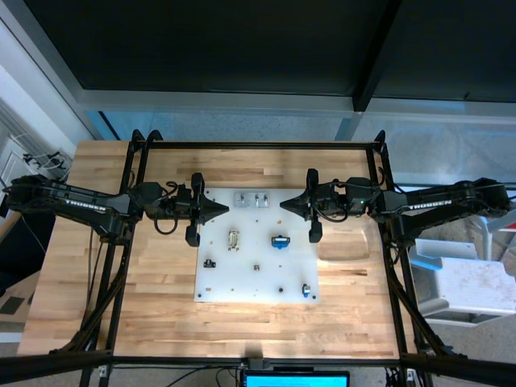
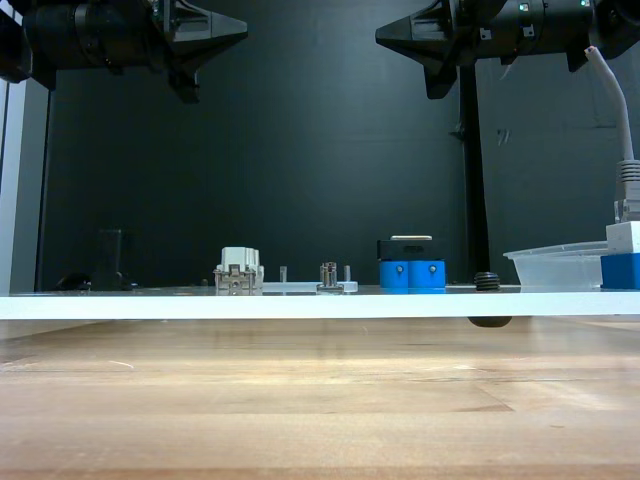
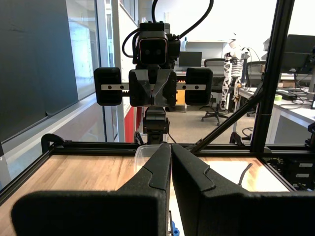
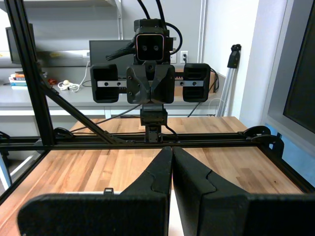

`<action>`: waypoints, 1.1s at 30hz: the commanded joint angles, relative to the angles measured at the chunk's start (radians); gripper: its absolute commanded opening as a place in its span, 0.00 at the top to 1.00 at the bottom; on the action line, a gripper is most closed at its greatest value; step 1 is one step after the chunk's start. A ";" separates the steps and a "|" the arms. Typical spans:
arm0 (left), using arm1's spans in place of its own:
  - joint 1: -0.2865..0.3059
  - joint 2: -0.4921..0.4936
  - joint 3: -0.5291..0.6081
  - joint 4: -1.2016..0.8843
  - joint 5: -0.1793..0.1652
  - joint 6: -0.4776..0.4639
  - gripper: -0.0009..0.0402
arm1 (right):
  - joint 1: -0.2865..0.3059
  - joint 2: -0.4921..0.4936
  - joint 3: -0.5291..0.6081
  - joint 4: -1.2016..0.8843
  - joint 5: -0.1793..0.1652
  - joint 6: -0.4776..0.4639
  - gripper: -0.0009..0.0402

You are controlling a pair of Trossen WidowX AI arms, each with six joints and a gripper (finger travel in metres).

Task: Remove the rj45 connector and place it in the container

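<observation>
1. While the high view takes in the whole tabletop (image 1: 161,322), it shows the rj45 connector (image 1: 306,290) only as a small silvery speck. The speck sits at the near right corner of the white board (image 1: 242,278). The container (image 1: 348,246) is a faint rounded outline on the wood just beside the board's right edge.
2. The low view adds the heights. The left hand (image 2: 243,33) and right hand (image 2: 380,37) hang well above the board, tips pointing at each other and apart. The container's clear wall reads plainly here.
3. In the same view a white cable (image 2: 612,100) runs down to a white-and-blue block (image 2: 625,255), which the picture's right edge cuts off.
4. Each wrist view shows its own fingers pressed together along a thin seam, with nothing gripped: the left fingers (image 3: 155,169) and the right fingers (image 4: 157,172).
5. The left wrist view also catches the container's rim just beyond the fingertips.
6. From above, the connector's shape is too small to make out. The blue-and-black connector (image 1: 280,241) and the upright beige connector (image 1: 235,240) are clearer in the low view.
</observation>
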 commanded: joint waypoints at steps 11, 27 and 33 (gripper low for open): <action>0.000 0.000 0.000 0.000 0.000 0.000 0.98 | 0.001 0.000 0.000 0.000 -0.008 0.000 0.98; 0.000 0.000 0.000 0.000 0.000 0.000 0.98 | 0.032 0.001 0.186 -0.739 0.002 0.020 0.98; 0.000 0.000 0.000 0.000 0.000 0.000 0.98 | 0.062 0.001 0.232 -1.008 0.002 0.029 0.98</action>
